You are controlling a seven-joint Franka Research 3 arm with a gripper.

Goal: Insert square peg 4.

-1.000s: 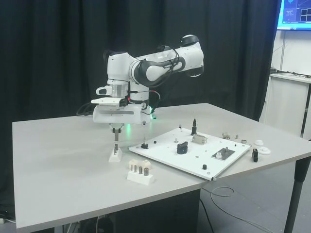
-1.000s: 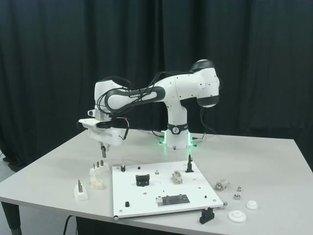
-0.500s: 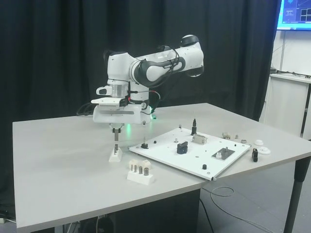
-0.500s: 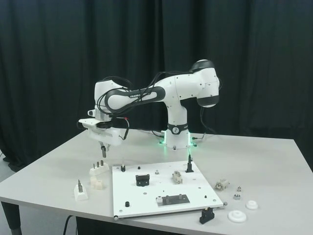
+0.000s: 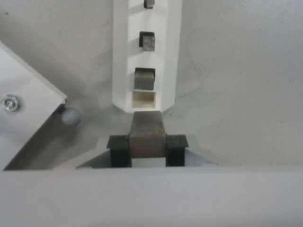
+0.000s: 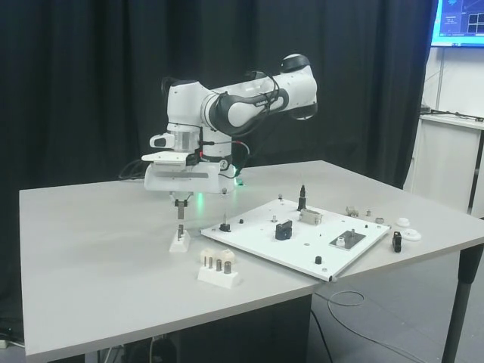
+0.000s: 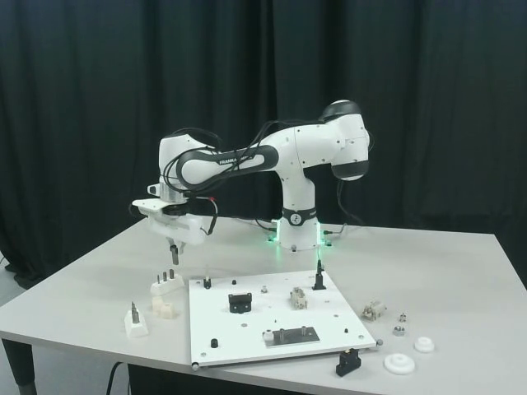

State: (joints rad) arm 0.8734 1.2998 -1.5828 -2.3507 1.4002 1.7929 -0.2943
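White holder block (image 5: 147, 52) lies below my pincer (image 5: 147, 150); I keep it clamped on the square peg (image 5: 147, 137), upright, so its end meets the empty slot (image 5: 144, 99) squarely.

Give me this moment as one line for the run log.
gripper: shut on peg | place: above white holder | slot: empty

The far end of the white peg holder (image 5: 147, 56) is cut off by the wrist picture's edge, so only part of its last peg is seen. The lower end of the held square peg (image 5: 147, 135) is hidden between the black fingertips (image 5: 119, 150). In both room views the small parts near the table's (image 6: 91, 249) edge are too tiny to be identified.
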